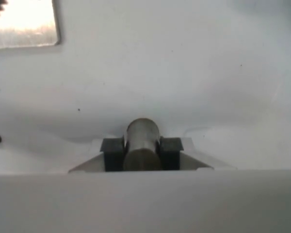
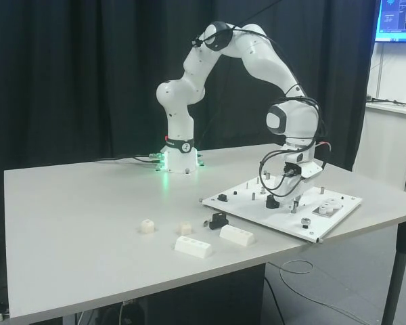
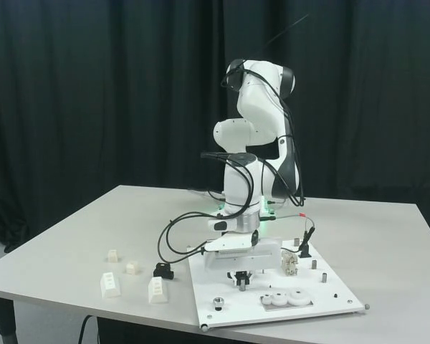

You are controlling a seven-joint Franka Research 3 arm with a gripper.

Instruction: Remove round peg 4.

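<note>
Wrist view: my gripper (image 1: pixel 142 151) has both black fingertips (image 1: pixel 112 153) pressed against the sides of a grey round peg (image 1: pixel 142 143), so I am clamped on it. The peg's flat end faces the camera, and the white board (image 1: pixel 184 73) spreads behind it; whether the peg is seated in its hole or lifted clear I cannot tell from here. A metal plate (image 1: pixel 22 22) sits away at about 10 o'clock from the peg. First room view: my arm (image 2: pixel 243 47) arches over from its base (image 2: pixel 178 159) and drops the gripper (image 2: pixel 296 200) straight down onto the board (image 2: pixel 243 206), which makes sense for a pull along the peg's axis. The peg itself is too small to pick out. White blocks (image 2: pixel 193 246) and a small black part (image 2: pixel 218 220) lie on the grey table (image 2: pixel 74 210), off the board toward 8 o'clock, well apart from my work. Second room view: the gripper (image 3: pixel 242 281) stands just above the board (image 3: pixel 322 294), with the white gears (image 3: pixel 287 301) near it at about 4 o'clock. Judgement: grasp made, lift pending; a vertical pull should avoid binding.
</note>
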